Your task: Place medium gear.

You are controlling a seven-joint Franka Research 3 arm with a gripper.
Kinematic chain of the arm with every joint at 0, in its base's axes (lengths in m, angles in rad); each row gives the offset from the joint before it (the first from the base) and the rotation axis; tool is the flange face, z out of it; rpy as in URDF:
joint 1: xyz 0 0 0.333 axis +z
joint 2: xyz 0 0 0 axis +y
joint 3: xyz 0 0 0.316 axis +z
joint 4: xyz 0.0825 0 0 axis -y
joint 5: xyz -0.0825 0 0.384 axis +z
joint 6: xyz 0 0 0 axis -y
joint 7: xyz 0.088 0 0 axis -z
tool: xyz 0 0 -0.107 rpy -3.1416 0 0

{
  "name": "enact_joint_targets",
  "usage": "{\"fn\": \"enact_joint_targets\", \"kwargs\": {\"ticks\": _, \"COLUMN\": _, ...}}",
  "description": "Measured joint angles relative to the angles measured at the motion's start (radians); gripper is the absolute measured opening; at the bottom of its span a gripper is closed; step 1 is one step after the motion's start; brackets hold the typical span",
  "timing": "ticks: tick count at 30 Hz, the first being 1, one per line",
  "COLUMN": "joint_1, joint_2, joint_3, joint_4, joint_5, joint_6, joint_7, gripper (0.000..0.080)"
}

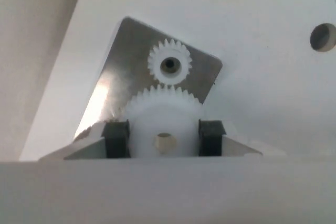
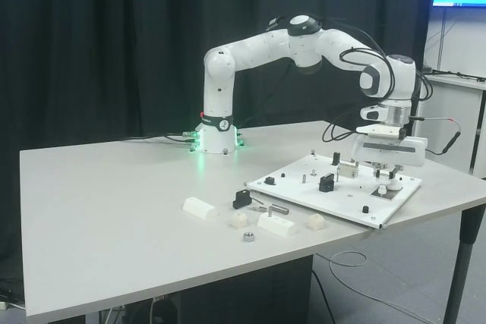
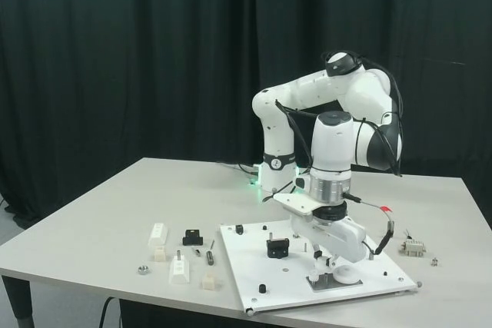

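Observation:
In the wrist view the white medium gear [image 1: 163, 114] stands between my two black fingertips [image 1: 116, 139], with my gripper [image 1: 164, 139] shut on its sides. It sits low over a grey metal plate [image 1: 131, 51], its teeth up against a smaller white gear [image 1: 169, 64] mounted on that plate. A peg end shows at the medium gear's centre. From the room, my gripper [image 2: 385, 174] [image 3: 323, 266] points straight down at the corner of the white assembly board [image 2: 304, 187] [image 3: 246, 255]. Whether the gear is fully seated on its peg cannot be told.
The board carries black blocks [image 2: 327, 183] [image 3: 277, 248], small pegs and a round hole [image 1: 323, 36]. A white round part [image 3: 346, 273] lies beside my gripper. Loose white blocks [image 2: 200, 206] [image 3: 157, 233], a black piece [image 2: 241, 199] and a nut [image 2: 248, 236] lie on the grey table.

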Motion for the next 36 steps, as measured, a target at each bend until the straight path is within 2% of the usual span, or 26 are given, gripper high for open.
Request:
{"fn": "enact_joint_targets", "kwargs": {"ticks": 21, "joint_1": 0.011, "joint_2": -0.004, "joint_3": -0.002, "joint_4": -0.002, "joint_5": -0.001, "joint_6": 0.000, "joint_7": -0.011, "gripper": 0.0278}}
{"fn": "enact_joint_targets", "kwargs": {"ticks": 30, "joint_1": 0.015, "joint_2": -0.004, "joint_3": -0.003, "joint_4": -0.002, "joint_5": -0.004, "joint_6": 0.000, "joint_7": -0.131, "gripper": 0.0278}}
{"fn": "enact_joint_targets", "kwargs": {"ticks": 36, "joint_1": 0.015, "joint_2": -0.004, "joint_3": -0.003, "joint_4": -0.004, "joint_5": -0.004, "joint_6": -0.001, "joint_7": -0.165, "gripper": 0.0278}}
